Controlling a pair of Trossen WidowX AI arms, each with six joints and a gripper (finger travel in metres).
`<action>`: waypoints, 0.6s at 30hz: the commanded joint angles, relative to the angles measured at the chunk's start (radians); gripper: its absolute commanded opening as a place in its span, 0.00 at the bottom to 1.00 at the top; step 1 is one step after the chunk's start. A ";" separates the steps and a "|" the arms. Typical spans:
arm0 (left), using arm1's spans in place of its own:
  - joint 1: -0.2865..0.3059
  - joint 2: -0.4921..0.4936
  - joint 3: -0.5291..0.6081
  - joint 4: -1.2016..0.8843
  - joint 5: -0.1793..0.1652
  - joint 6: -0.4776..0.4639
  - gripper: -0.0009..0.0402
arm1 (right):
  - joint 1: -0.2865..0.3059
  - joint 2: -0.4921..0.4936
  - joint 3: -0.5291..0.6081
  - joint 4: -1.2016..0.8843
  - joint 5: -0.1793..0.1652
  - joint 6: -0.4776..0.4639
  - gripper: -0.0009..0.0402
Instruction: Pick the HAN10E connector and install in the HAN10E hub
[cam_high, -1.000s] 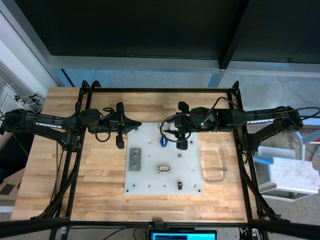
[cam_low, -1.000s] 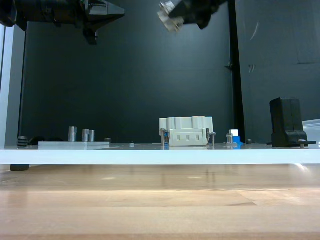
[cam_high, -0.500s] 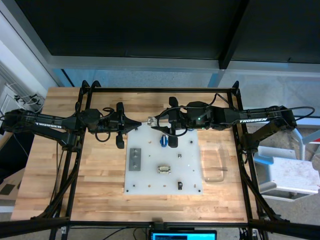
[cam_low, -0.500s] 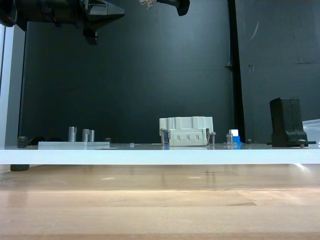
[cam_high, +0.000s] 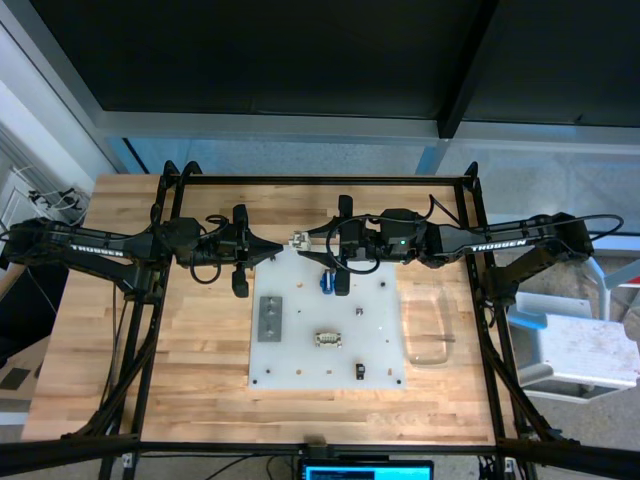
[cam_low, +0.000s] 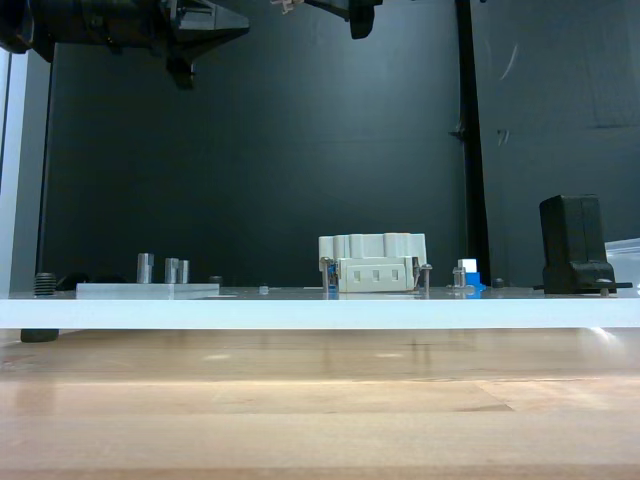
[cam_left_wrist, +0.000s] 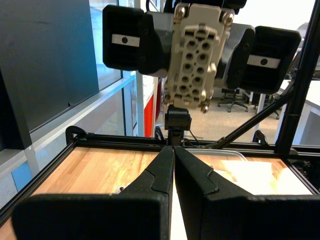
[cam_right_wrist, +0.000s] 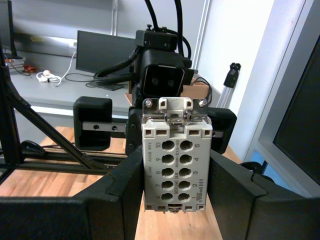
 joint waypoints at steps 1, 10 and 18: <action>0.000 0.000 0.000 0.000 0.000 0.000 0.02 | -0.002 -0.001 -0.001 -0.002 0.000 -0.006 0.02; 0.000 0.000 0.000 0.000 0.000 0.000 0.02 | -0.002 -0.001 -0.004 -0.011 0.000 -0.125 0.02; 0.000 0.000 0.000 0.000 0.000 0.000 0.02 | 0.001 -0.002 -0.018 -0.023 0.001 -0.548 0.02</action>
